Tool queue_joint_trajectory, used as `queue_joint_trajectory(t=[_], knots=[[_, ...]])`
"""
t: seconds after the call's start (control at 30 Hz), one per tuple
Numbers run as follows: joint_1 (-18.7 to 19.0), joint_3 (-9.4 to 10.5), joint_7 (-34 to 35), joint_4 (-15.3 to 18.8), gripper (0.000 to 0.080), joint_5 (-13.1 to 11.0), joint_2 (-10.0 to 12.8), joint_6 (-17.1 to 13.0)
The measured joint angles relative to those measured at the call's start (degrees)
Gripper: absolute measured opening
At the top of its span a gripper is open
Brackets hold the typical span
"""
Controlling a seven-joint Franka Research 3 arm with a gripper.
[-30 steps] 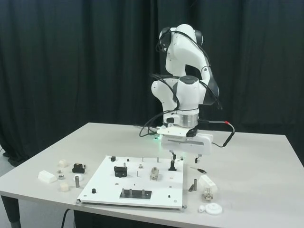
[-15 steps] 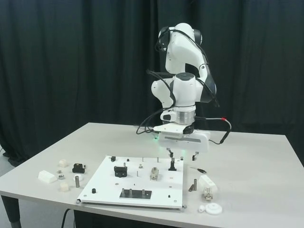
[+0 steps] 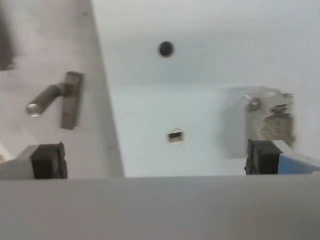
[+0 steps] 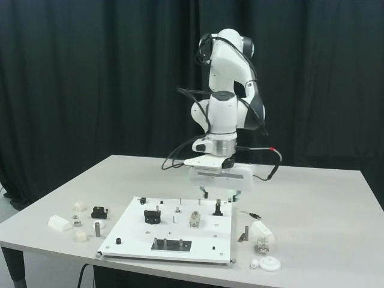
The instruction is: Remove square peg 1.
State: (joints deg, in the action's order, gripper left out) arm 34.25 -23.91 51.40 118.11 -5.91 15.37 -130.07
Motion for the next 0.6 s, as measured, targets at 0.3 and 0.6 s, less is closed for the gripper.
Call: queue_joint_trajectory(t=[0.3,0.6], knots=[[-2.22,-1.70,-2.28,0.96,0.0800,-0.03,0.00,-0.25],[-5.79,-2.00,-1.93,2.66,0.0800,-0.24,-0.07,-3.36]])
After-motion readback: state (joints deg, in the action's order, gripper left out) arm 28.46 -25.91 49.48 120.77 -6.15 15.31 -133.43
